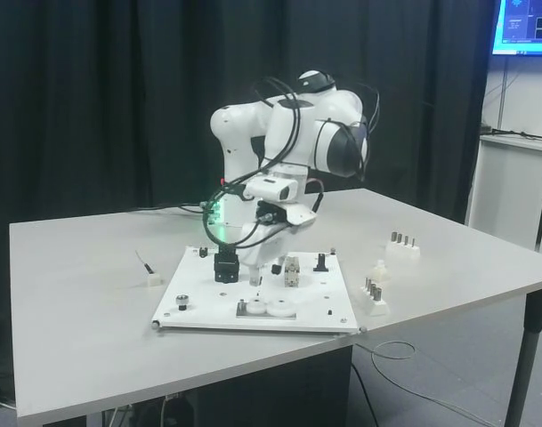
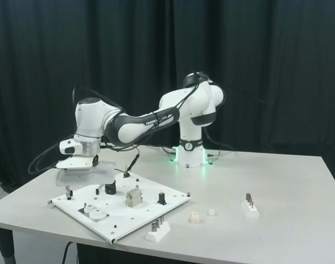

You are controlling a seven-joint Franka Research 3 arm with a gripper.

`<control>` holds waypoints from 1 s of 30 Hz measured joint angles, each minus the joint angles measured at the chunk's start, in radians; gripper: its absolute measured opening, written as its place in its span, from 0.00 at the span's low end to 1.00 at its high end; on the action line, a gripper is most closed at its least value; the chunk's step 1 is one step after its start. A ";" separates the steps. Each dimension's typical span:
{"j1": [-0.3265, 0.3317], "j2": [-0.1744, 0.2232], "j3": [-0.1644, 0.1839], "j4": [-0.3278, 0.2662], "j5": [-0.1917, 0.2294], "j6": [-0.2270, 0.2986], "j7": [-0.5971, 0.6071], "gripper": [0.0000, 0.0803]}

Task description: Pick small gear.

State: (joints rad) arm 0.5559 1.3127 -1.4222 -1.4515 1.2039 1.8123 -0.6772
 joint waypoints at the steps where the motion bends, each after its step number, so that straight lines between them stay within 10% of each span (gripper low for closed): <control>1: 0.003 0.000 -0.007 0.002 0.000 -0.007 0.014 1.00; 30: 0.184 -0.028 -0.202 0.005 -0.004 -0.401 0.415 1.00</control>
State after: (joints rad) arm 0.7402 1.2851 -1.6239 -1.4469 1.2004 1.4117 -0.2620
